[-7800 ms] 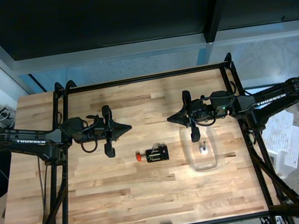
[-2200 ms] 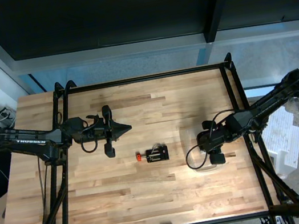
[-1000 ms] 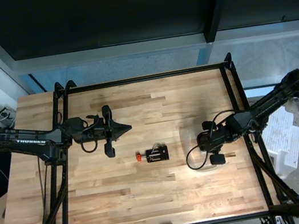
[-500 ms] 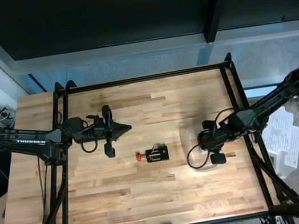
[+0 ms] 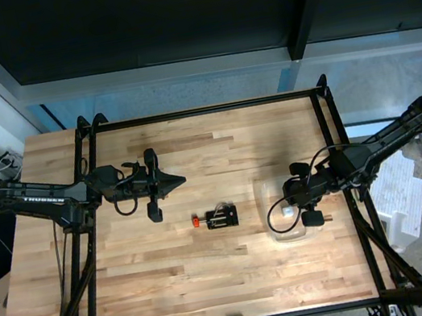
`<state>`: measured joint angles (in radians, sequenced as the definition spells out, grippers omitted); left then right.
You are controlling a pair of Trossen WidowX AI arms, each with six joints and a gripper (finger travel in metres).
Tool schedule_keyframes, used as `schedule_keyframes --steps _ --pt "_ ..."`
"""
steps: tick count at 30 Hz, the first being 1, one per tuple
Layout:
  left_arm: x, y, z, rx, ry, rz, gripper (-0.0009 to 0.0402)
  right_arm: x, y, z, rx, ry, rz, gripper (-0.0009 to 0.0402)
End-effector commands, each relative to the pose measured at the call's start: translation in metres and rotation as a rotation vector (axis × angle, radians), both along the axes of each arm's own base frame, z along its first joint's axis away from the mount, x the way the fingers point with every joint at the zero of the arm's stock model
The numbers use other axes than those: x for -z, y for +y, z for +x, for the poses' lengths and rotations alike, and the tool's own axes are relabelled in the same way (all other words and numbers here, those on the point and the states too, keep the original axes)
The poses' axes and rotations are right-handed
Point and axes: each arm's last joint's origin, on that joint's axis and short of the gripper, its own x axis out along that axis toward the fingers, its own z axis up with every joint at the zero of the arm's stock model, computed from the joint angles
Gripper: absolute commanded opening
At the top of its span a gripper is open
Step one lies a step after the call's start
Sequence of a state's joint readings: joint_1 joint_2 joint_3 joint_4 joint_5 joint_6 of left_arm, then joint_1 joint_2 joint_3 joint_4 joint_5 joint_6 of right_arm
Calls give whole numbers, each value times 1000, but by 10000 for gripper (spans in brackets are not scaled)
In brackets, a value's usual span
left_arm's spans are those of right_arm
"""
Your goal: Pick the RCA connector and install on taskboard
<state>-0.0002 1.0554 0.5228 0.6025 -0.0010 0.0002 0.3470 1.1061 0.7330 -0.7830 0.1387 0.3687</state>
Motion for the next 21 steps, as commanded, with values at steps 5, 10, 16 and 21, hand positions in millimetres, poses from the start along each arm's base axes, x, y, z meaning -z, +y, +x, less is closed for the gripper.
schedule_keyframes --steps 5,10,16,21 --pt "0 0 0 0 0 0 0 -14 0 1 -1 -10 2 0" --pt "0 0 0 0 0 0 0 -17 0 2 0 -19 2 0" --pt "0 0 0 0 0 0 0 -19 1 7 12 -49 -9 0" --pt "0 0 0 0 0 0 0 -25 5 21 18 -63 -37 0"
